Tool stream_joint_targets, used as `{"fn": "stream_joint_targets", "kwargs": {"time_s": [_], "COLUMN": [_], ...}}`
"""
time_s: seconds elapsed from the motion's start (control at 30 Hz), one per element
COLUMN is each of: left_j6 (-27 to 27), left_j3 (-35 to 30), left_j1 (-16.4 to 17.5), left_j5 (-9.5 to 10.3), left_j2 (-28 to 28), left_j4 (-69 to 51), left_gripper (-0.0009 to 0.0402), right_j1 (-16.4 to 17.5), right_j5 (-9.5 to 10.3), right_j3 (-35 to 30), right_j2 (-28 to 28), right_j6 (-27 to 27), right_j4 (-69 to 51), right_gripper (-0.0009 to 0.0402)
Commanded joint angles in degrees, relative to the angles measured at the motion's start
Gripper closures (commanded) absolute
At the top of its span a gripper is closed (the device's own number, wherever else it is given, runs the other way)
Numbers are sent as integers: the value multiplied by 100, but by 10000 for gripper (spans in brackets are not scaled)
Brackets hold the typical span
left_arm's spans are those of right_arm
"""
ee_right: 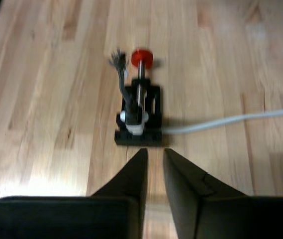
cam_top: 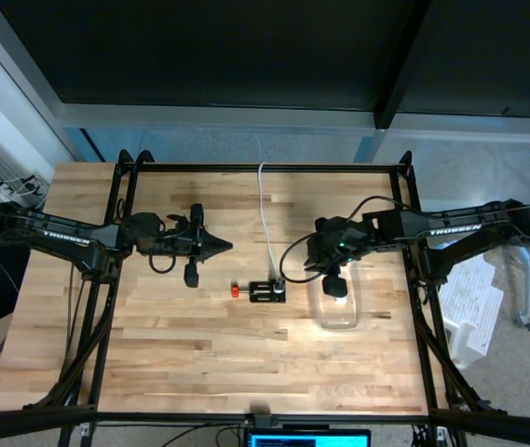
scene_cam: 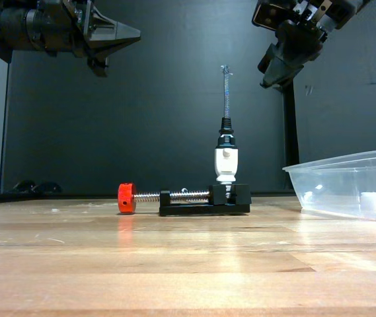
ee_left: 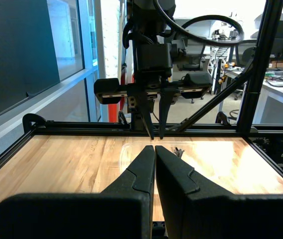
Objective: Remove the power plug from the receptacle and place in the container
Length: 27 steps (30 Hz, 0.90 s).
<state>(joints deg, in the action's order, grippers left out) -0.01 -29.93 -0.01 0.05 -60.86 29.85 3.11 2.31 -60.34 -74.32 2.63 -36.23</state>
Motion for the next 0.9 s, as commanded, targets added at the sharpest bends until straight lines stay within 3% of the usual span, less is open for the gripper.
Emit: {"fn": "stream_joint_targets", "kwargs": {"time_s": [0.03,0.07,0.17,0.47,0.9], "left_j6": [2,0,0,0,0], "left_j3": [-2,-2,-2,-2,-2], "left_j1": [0,2,0,0,0], "left_j5": [-2,-2,-2,0,-2], "left_j2": [0,0,0,0,0], "left_j4": [2,2,2,2,2], "left_gripper": [393,393,393,393,393], "right_j1": [76,111,168,343,483], "right_j5": [-306,-433,-575,-579,-581], "right_j3": [-339,-439,-658,-1078,-1932], "right_j2": [-315,-413,-654,-1316,-2341], "right_j6": [9,9,68,315,446], "right_j4": [-313,-407,-608,-769,-990], "right_gripper": [294,280,237,145,130]}}
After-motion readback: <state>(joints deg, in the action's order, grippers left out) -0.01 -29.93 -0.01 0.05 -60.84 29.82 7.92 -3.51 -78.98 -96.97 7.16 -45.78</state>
